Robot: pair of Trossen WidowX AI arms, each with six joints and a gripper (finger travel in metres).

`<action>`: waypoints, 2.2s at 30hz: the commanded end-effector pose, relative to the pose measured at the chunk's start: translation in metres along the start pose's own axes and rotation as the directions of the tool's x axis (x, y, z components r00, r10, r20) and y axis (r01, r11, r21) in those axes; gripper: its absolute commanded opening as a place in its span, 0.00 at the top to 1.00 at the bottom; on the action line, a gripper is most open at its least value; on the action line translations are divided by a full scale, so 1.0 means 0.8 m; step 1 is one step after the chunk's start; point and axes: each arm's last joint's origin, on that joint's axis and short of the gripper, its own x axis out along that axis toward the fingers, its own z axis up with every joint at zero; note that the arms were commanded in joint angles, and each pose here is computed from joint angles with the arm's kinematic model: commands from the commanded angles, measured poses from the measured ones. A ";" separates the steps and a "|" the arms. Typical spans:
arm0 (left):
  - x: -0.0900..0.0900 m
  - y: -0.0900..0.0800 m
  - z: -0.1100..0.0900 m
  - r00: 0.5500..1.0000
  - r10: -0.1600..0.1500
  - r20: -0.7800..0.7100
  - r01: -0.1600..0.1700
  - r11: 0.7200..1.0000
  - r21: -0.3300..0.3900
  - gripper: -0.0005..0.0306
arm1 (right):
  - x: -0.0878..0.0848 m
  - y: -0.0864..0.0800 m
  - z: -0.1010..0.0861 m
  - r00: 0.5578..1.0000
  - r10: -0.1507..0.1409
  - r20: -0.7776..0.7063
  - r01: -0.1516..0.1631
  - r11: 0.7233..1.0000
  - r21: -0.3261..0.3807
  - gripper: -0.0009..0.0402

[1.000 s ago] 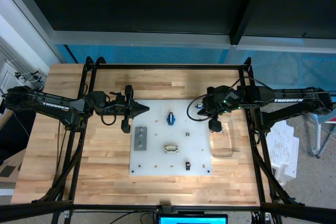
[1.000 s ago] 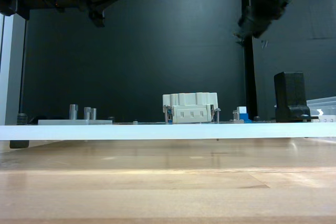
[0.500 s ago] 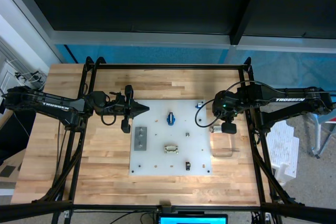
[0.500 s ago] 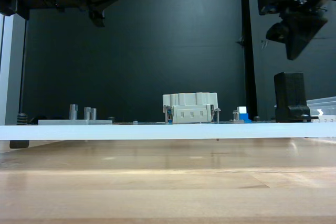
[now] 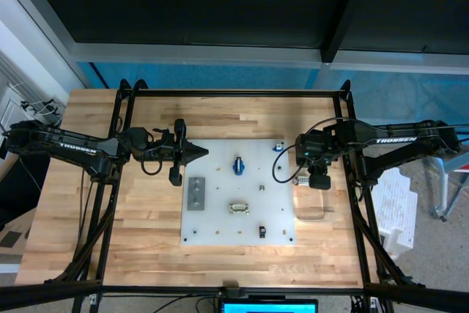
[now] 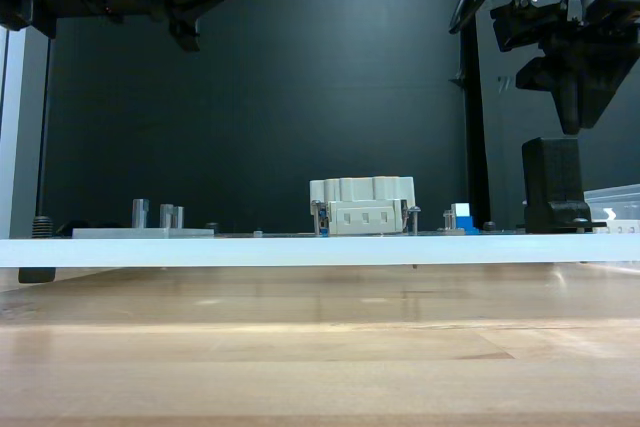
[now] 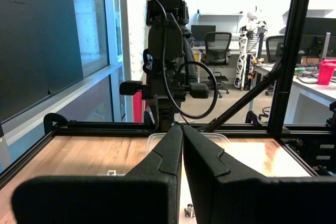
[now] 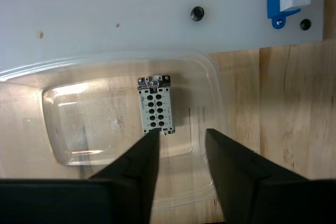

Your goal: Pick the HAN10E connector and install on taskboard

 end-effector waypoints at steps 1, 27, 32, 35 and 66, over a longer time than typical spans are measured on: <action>0.000 0.000 0.000 1.000 0.000 0.001 0.000 1.000 0.000 0.98 | 0.006 0.004 -0.001 0.999 -0.047 0.003 0.047 0.999 0.005 0.54; 0.000 0.000 0.000 1.000 0.000 0.001 0.000 1.000 0.000 0.98 | 0.075 0.033 -0.002 0.998 -0.021 -0.060 0.021 1.000 -0.003 0.34; 0.000 0.000 0.000 1.000 0.000 0.001 0.000 1.000 0.000 0.98 | 0.091 0.034 -0.003 0.998 -0.021 -0.054 0.020 1.000 -0.010 0.34; 0.000 0.000 0.000 1.000 0.000 0.001 0.000 1.000 0.000 0.98 | 0.100 0.035 -0.004 0.998 -0.022 -0.060 0.021 1.000 -0.012 0.34; 0.000 0.000 0.000 1.000 0.000 0.001 0.000 1.000 0.000 0.98 | 0.131 0.034 -0.019 0.999 -0.017 -0.043 0.019 0.999 0.039 0.43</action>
